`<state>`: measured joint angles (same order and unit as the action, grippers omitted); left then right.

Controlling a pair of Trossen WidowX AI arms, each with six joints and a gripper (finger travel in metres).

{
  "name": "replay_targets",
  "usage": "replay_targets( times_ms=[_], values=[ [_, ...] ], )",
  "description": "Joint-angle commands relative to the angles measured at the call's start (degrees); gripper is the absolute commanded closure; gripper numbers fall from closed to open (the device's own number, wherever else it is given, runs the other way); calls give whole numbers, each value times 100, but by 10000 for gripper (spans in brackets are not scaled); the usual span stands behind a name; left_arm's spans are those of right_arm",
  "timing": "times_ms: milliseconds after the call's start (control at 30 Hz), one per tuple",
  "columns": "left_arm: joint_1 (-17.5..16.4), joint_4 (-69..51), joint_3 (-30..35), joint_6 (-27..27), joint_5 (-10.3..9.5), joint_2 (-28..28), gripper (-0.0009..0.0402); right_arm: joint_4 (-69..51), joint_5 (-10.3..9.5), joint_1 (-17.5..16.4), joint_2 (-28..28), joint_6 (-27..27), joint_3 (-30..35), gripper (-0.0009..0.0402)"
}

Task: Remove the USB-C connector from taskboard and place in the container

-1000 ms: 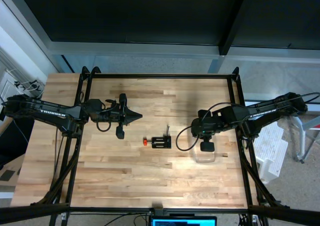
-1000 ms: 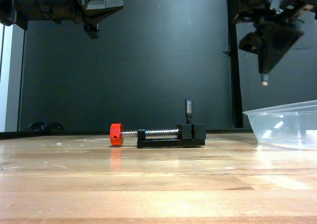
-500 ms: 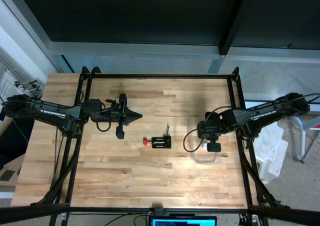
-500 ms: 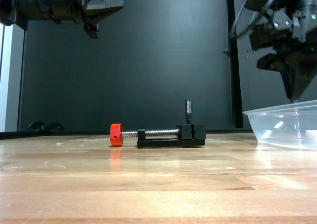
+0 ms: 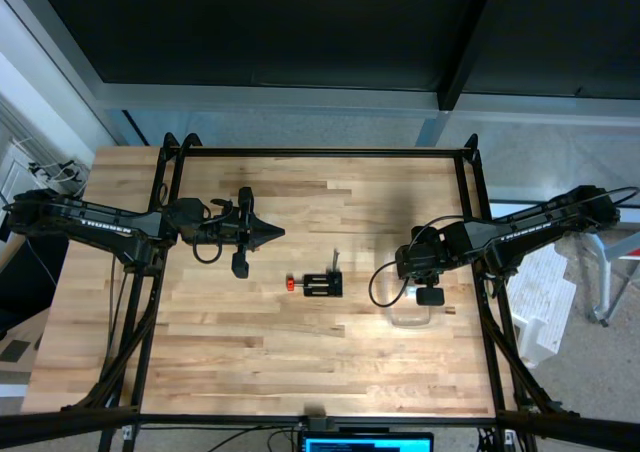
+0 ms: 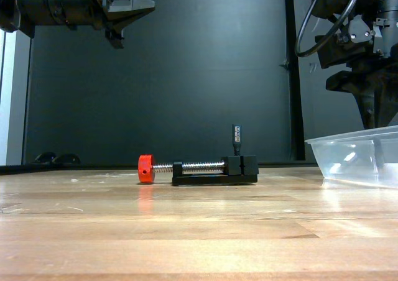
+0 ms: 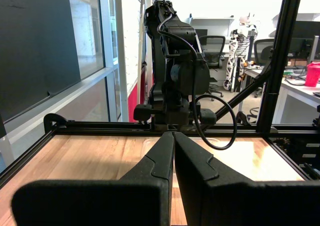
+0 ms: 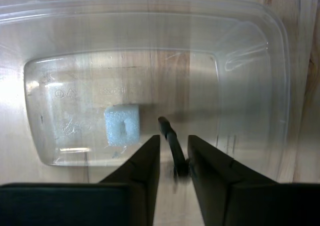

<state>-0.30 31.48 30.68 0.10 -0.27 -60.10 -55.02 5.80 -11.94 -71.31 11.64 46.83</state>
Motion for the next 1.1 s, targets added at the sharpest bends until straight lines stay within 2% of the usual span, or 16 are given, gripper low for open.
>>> replay_targets(
  times_ms=[33,333,733,833,900,1000,1100],
  values=[
    [0,2,2,2,2,0,393,72,20,-4,-4,-7,7,269],
    [0,2,2,2,0,0,393,87,15,-7,-2,-7,157,220],
    [0,2,2,2,2,-2,393,83,9,-2,22,11,535,222],
    [-2,2,2,2,2,-2,393,157,-144,37,168,-37,597,253],
    [0,2,2,2,2,-2,393,361,-157,111,356,-66,621,286],
    [0,2,2,2,2,-2,393,802,-302,282,721,-212,612,342],
    [0,2,2,2,2,-2,393,1252,-291,411,1032,-356,612,398]
  ],
)
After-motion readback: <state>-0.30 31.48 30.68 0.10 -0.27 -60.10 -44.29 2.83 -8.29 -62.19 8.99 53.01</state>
